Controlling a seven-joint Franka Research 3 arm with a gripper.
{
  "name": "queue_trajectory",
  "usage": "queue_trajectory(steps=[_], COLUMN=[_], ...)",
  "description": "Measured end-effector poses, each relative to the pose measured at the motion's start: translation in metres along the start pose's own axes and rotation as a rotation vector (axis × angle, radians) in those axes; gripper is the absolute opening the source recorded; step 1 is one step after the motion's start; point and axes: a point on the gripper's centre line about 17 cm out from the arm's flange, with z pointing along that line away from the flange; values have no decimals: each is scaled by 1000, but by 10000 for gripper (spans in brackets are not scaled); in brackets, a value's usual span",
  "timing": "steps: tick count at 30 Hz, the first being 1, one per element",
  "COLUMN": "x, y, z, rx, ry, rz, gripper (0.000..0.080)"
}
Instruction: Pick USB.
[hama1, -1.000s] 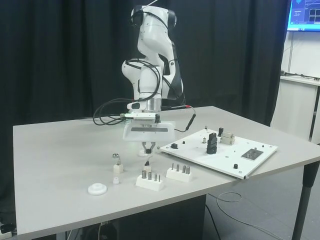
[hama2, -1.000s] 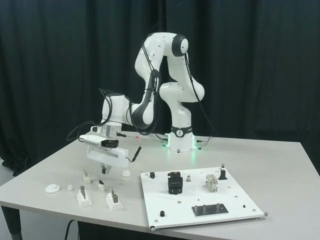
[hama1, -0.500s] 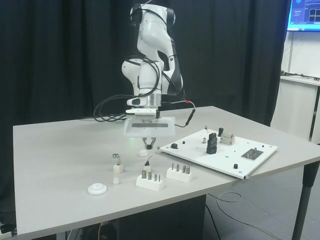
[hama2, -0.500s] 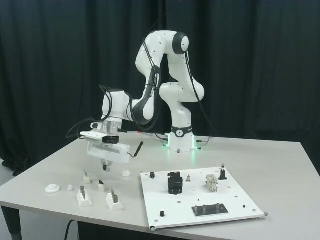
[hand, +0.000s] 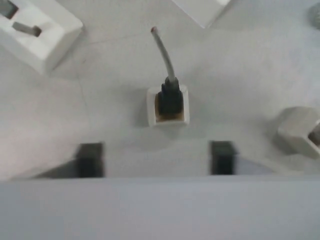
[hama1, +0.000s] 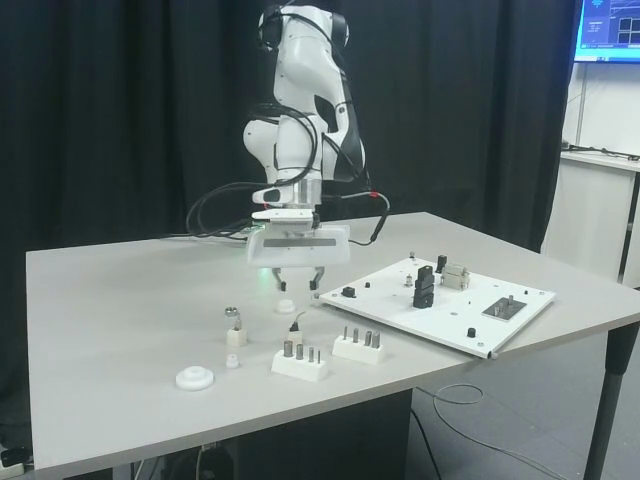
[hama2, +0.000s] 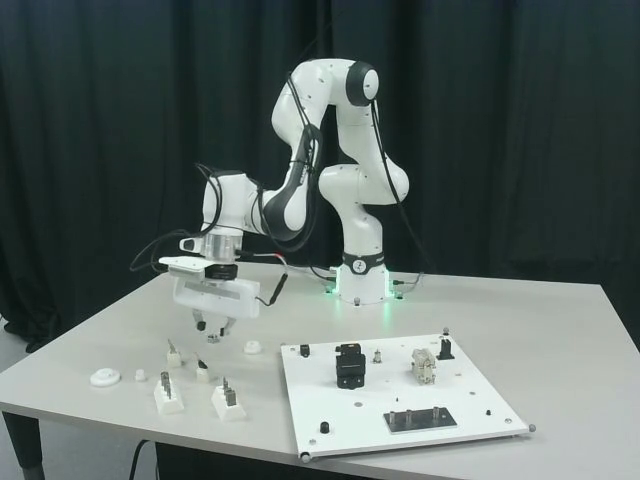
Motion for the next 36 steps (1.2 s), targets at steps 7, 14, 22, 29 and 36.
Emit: queue_trajectory(steps=[7,14,22,29,36], x=[0,12,29,37,38], y=[-1,5,18,22,24], z=[-7,-14,-12,-1,10], rx=[15,12,-5,-15,-17], ry=[-31,-40,-64,-110,-145], rz=[1,-6,-14,-55,-72], gripper=[648,771,799,800,800])
